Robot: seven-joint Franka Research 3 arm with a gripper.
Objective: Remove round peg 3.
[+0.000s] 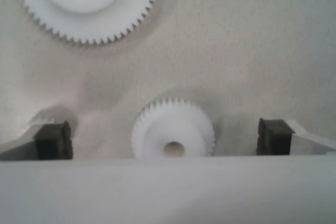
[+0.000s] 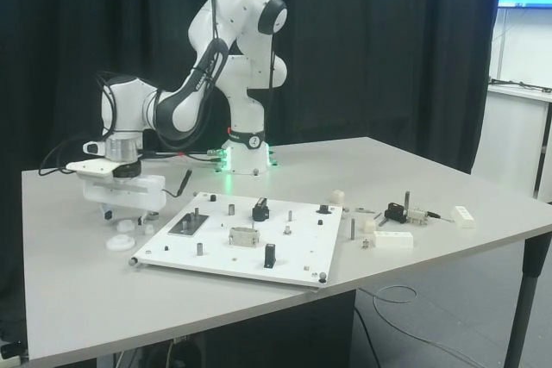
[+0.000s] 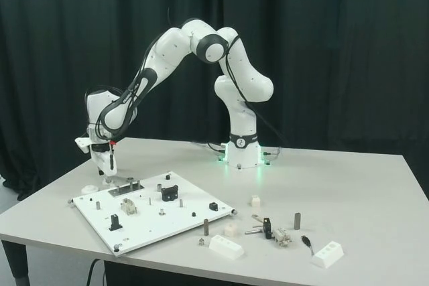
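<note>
My claw (image 1: pixel 165 140) hangs spread wide and holding nothing, low over the grey surface (image 2: pixel 69 273) just off the corner of the white board (image 2: pixel 302 260), with a small white gear (image 1: pixel 173 135) lying flat between my 2 black pads (image 1: pixel 52 140) and a large white gear (image 1: pixel 86 3) beyond it at about 12 o'clock. That puts me away from my target: round peg 3 should be 1 of the short upright pegs (image 3: pixel 158 187) standing on the board, which from my claw lies toward 3 o'clock in the first room view. I judge the removal has not begun. To do it well, I should lift clear of the gears, travel over the board, centre the peg between my pads with the claw held vertical, come down far enough to catch the shank, close firmly, then pull straight up along the peg's axis so it does not bind in its hole. Which peg counts as number 3 I cannot tell; no labels are legible, and several dark posts look alike from both room cameras. My wrist view shows none of the board, its near part is blocked by a pale out-of-focus band, and the large gear is cut off at the edge.
</note>
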